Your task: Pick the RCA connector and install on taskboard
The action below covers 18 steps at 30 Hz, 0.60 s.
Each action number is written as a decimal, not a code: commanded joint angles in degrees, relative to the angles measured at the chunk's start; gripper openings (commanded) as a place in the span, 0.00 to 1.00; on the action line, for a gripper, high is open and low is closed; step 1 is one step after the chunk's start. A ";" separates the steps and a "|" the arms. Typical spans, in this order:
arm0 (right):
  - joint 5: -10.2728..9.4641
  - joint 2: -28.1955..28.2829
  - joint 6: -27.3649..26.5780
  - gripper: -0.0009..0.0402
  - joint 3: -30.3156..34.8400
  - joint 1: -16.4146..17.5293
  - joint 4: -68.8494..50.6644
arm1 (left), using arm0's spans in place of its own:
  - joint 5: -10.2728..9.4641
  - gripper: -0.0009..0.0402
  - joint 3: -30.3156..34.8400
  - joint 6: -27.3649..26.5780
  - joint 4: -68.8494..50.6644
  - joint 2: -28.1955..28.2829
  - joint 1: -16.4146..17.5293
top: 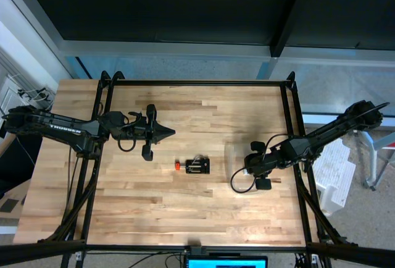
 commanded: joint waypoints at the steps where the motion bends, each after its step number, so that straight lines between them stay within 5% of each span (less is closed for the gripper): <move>1: -0.02 0.00 -0.07 0.25 0.04 0.00 -0.09 | 0.00 0.02 0.02 0.00 0.00 0.02 0.02; 18: 0.02 0.00 -0.15 0.04 0.04 0.00 -0.07 | 0.00 0.02 0.02 0.00 0.00 0.02 0.02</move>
